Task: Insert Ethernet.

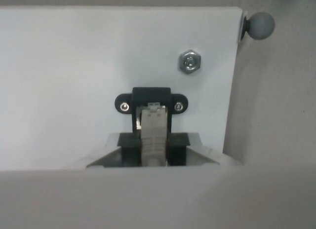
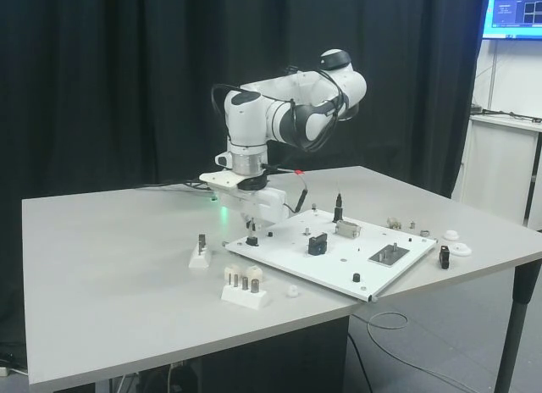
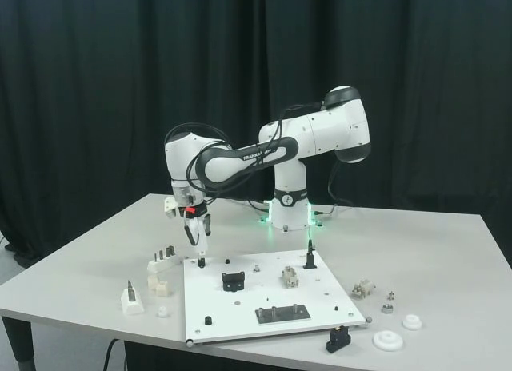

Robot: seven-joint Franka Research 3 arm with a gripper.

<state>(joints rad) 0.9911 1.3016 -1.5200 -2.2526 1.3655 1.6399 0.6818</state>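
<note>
"FRANKA" lettering on white arm [image 3: 264,151] above board [image 3: 272,299]

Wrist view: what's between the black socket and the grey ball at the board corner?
A hex nut, on the white board between socket and grey ball. Wrist view shows it.

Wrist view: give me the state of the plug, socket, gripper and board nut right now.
Ethernet plug: held between the fingers, tip at the socket mouth.
Black socket: screwed to the white board.
Gripper: shut on the plug, low over the board's corner.
Hex nut: seated on the board.
</note>
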